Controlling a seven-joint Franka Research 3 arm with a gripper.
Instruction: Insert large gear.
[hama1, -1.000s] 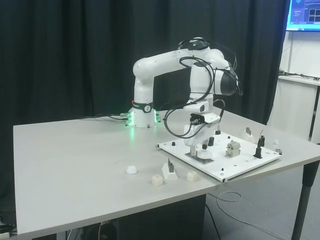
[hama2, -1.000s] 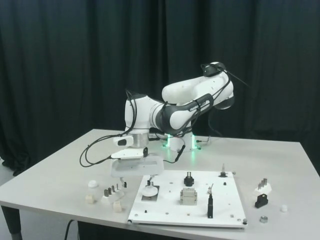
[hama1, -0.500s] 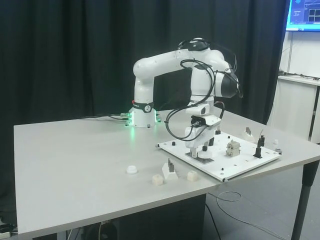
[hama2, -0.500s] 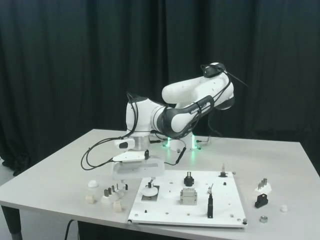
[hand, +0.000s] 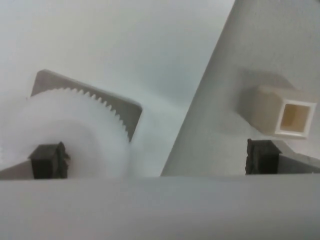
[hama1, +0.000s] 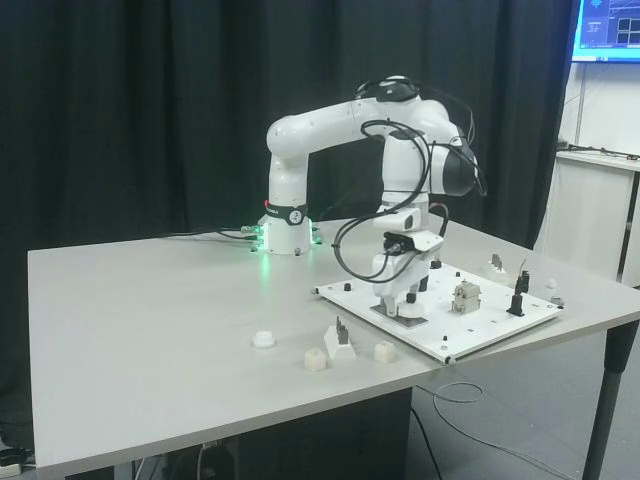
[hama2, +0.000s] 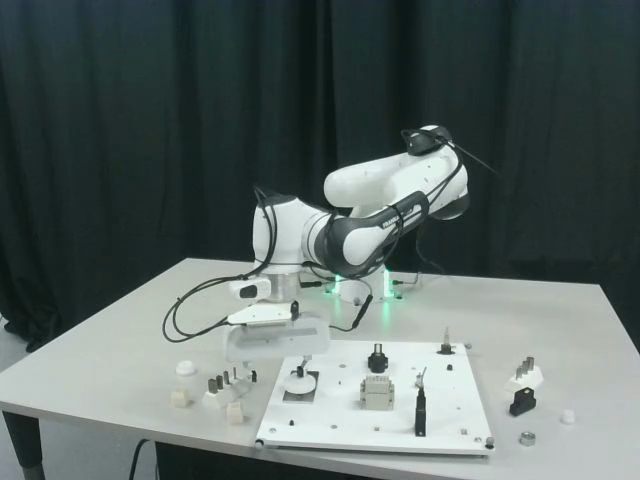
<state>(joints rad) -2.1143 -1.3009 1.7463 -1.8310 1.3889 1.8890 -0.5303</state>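
On the grey counter (hama2: 130, 330), taking the white assembly board (hama2: 450, 425) as the landmark, a round white cap (hama2: 186, 368) sits farthest to the board's left, with a white cube (hama2: 180, 398) just in front of it. Nearer the board stands a white block with dark upright pins (hama2: 222, 384), and beside it, just off the board's left edge, a hollow white cube (hama2: 236, 411); the wrist view shows that cube (hand: 282, 111) with its square opening facing the camera, resting on the grey surface close to the board's rim. The pincer (hama2: 298, 368) hangs low over the board's left portion, its black fingertips (hand: 49, 161) spread wide apart and gripping nothing. The large gear (hand: 70, 132), white and toothed, lies flat on a grey plate (hand: 127, 107) fixed to the board; in the wrist view it sits at one fingertip, off to one side of the gap between the two tips. In the second room view the gear (hama2: 297, 381) shows as a white disc directly below the pincer. Further right on the board stand a black knob (hama2: 378, 358), a small grey housing (hama2: 376, 392) and a black upright post (hama2: 420, 412). Right of the board, on the counter, rest a white pinned block (hama2: 525, 373), a black clip (hama2: 522, 402) and a small ring (hama2: 527, 438).
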